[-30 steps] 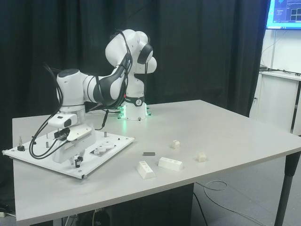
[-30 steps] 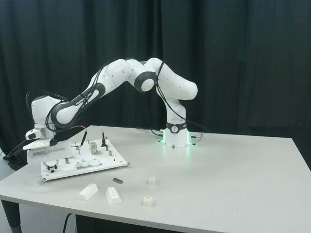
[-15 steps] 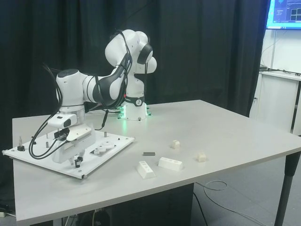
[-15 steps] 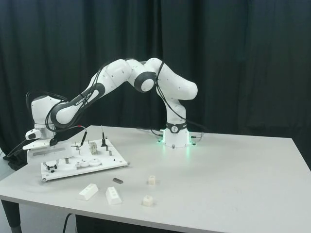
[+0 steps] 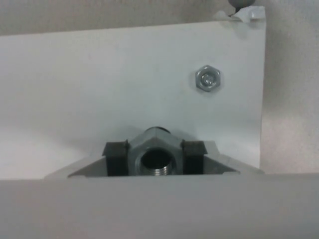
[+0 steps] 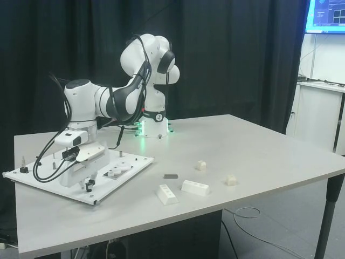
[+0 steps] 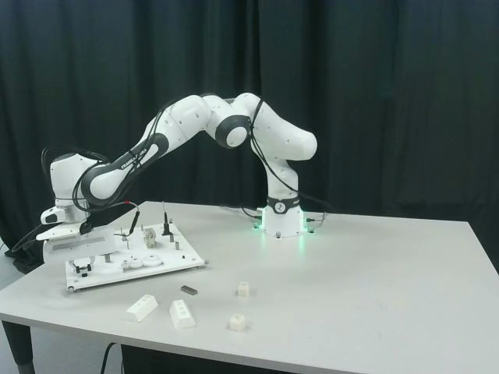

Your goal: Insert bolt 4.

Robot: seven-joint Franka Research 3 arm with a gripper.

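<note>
Jaws (image 5: 154, 160) clench a bolt (image 5: 154, 158) over the white board (image 5: 99, 89).
A hex nut (image 5: 208, 79) sits on the board beside them; small white blocks (image 6: 195, 187) lie well apart on the tabletop (image 6: 253, 151).

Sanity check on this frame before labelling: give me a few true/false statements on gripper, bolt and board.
1. The gripper is shut on a grey hex-headed bolt. True.
2. The gripper is over the bare table, away from the white board. False: it is over the board, near its corner.
3. A second hex bolt head already sits in the board near its edge. True.
4. The small white blocks lie on the board. False: they lie on the grey table, beside the board.
5. Green lights glow at the arm's base. True.
</note>
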